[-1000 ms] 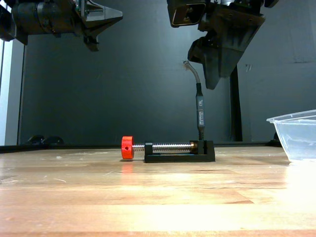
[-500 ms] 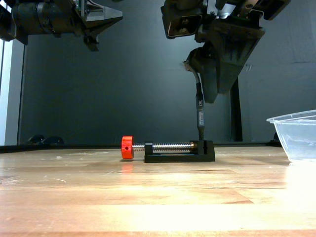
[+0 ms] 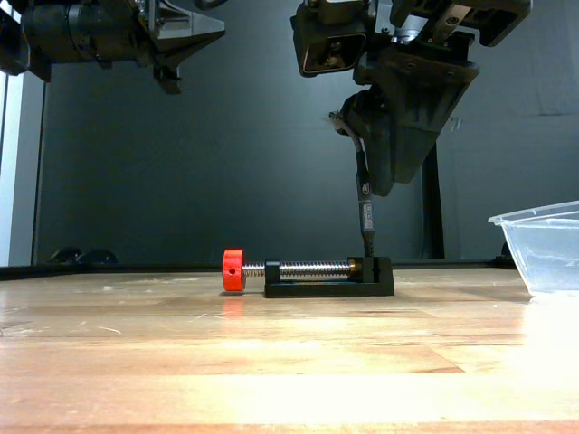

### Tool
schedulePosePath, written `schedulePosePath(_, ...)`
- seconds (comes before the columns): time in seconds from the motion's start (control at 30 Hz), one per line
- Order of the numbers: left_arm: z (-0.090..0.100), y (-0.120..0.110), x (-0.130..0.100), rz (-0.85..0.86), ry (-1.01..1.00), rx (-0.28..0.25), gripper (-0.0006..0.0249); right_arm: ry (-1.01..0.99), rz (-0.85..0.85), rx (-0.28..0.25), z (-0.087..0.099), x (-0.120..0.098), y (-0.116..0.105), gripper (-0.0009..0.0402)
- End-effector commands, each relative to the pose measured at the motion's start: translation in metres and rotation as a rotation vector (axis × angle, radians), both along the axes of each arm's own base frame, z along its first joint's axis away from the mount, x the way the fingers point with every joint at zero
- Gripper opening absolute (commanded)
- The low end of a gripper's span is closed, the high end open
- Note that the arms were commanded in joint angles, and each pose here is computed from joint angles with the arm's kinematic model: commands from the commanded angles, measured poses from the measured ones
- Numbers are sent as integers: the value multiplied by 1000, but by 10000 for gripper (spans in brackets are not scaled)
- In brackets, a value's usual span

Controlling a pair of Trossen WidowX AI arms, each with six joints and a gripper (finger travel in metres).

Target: Remove the USB-C connector from the USB-C receptacle and place in the container

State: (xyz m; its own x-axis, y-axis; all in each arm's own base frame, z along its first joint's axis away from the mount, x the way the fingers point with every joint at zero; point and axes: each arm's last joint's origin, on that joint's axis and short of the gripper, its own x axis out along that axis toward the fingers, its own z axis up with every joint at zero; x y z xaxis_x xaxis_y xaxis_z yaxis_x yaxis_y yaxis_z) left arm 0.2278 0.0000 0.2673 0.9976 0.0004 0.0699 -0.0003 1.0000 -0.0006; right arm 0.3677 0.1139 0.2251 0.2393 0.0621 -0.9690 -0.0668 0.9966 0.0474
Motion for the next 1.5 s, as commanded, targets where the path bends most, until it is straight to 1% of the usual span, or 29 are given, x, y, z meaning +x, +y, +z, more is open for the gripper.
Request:
schedulePosePath(0.03,0,0,0,0,0,0,0,-2,0,0,1,0,0,146)
schedulePosePath(0.3,0,0,0,0,0,0,0,-1,-16,-2,1,0,0,88)
schedulePosePath(0.53,0,0,0,0,0,0,0,-2,-16,-3,3,-2,-1,28)
schedulePosePath(0.67,0,0,0,0,0,0,0,-10,-18,-15,5,-3,-1,-2)
schedulePosePath(0.8,0,0,0,0,0,0,0,-9,-19,-16,6,-3,-1,5)
schedulePosePath(0.97,0,0,0,0,0,0,0,-10,-19,-16,6,-3,-1,1)
schedulePosePath(1.03,0,0,0,0,0,0,0,-15,-22,-13,9,-5,-2,-1)
schedulePosePath(1.4,0,0,0,0,0,0,0,-135,-37,25,55,-23,-12,0)
schedulePosePath(1.5,0,0,0,0,0,0,0,-141,-58,30,62,-27,-17,0)
